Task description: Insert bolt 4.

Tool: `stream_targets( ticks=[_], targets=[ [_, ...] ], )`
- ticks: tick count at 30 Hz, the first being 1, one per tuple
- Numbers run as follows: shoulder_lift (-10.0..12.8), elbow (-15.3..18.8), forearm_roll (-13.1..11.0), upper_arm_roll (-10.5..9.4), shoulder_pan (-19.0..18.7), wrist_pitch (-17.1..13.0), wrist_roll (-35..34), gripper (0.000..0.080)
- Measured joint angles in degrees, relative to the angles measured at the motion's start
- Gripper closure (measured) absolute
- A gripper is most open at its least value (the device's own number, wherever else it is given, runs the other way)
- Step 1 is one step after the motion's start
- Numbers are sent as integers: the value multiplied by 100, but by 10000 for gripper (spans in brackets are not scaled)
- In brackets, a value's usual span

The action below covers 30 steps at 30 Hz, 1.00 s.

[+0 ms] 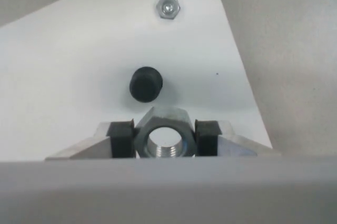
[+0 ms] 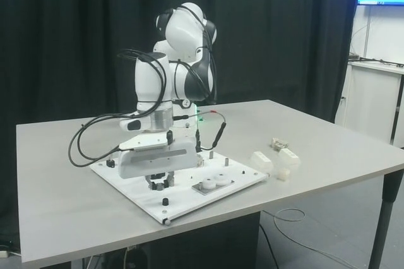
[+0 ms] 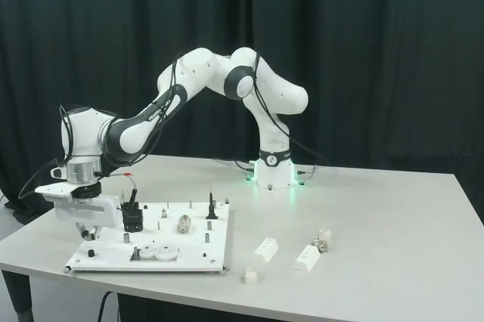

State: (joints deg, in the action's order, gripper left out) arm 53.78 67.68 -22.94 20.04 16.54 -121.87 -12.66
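Clamped between the claw's (image 1: 165, 139) black pads, the hex-headed bolt (image 1: 167, 134) should descend upright, centred over its hole in the white board (image 1: 79, 77).

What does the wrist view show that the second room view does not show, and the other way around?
Only the wrist view shows the threaded bore of the grey hex part held between the black pads, a black round cap and a small hex nut close up. Only the second room view shows the whole white arm, the grey table and small white blocks. Both show the tool over the white board.
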Motion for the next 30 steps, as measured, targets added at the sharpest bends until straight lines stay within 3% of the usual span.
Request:
stream_targets(
  ticks=[13,30],
  targets=[
    [43,-103,-48,0,11,199,-6,561],
    [263,-412,-68,3,24,339,-17,561]
  ],
)
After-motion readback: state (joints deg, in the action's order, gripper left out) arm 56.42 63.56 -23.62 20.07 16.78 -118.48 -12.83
